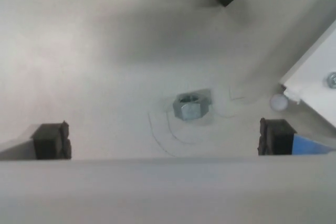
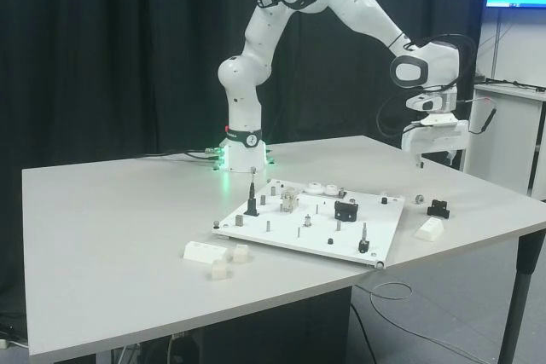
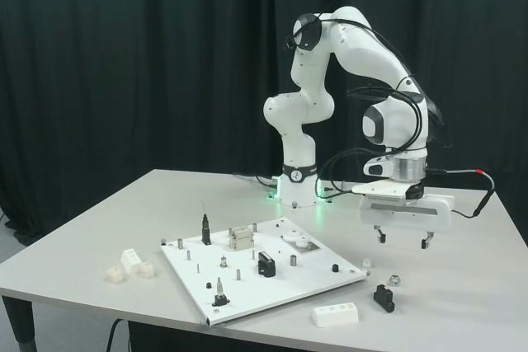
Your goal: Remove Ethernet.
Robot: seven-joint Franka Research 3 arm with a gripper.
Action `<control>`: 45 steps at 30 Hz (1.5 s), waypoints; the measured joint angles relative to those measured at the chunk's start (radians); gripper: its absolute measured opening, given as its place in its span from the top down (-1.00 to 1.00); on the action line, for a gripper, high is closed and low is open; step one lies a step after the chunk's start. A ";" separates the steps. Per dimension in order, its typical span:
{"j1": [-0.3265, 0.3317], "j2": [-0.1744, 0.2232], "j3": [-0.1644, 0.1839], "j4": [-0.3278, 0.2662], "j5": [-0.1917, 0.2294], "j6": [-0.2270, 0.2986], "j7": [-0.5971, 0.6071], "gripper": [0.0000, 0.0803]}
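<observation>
- Step in hand: approach, not started on the target. Nothing is grasped and the task is prob at its very beginning.
- gripper [image 3: 401,241] hangs above bare table [image 3: 470,286], off the corner of the white board [image 3: 272,290] on the far side from the loose white blocks [image 3: 130,263], well apart from the parts mounted on the board.
- Fingers spread wide and empty; wrist view shows both black fingertips [image 1: 51,141] far apart w/ only table between.
- Directly under the gripper lies a loose hex nut [image 1: 191,106] on the table, not the task's thing. Small white ball [image 1: 279,102] sits just beside the board corner.
- A black part [image 3: 382,296] lies on the table near the nut, off the board; can't tell what it is.
- Ethernet connector [image 2: 290,200]: my best guess is the grey block near the board's middle, towards the arm's base. It is too small to confirm, and the plug looks seated still.
- Next move calls for: travel back over the board to that block, line the finger gap up across the plug body, descend, and close on it.
- Latch tab prob needs pressing before the pull, then a straight pull along the socket axis.
- Risk: neighbouring pegs on the board stand close, so the wide fingers could clip them on descent.
</observation>
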 joint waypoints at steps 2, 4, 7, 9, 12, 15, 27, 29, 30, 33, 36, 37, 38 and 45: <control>0.000 -0.001 -0.006 0.001 -0.004 0.000 0.000 -0.99; 0.000 -0.001 -0.014 0.003 -0.008 0.000 0.000 -0.99; 0.000 -0.001 -0.029 0.006 -0.014 0.000 0.002 -0.99; 0.000 -0.001 -0.041 0.009 -0.019 0.001 0.007 -0.99; 0.000 -0.001 -0.062 0.012 -0.028 0.002 0.016 -0.99; 0.000 0.000 -0.084 0.016 -0.033 0.004 0.019 -0.99; -0.011 0.007 -0.185 0.046 -0.071 0.005 0.019 -0.99; -0.018 0.008 -0.197 0.051 -0.076 0.004 0.019 -0.99; -0.023 0.008 -0.203 0.052 -0.079 0.004 0.019 -0.99; -0.042 0.008 -0.213 0.057 -0.093 0.003 0.019 -0.99; -0.070 0.008 -0.216 0.060 -0.110 0.000 0.019 -0.99; -0.080 0.008 -0.216 0.060 -0.114 -0.001 0.019 -0.99; -0.089 0.008 -0.216 0.061 -0.116 -0.001 0.020 -0.99; -0.163 0.008 -0.215 0.063 -0.117 -0.001 0.077 -0.99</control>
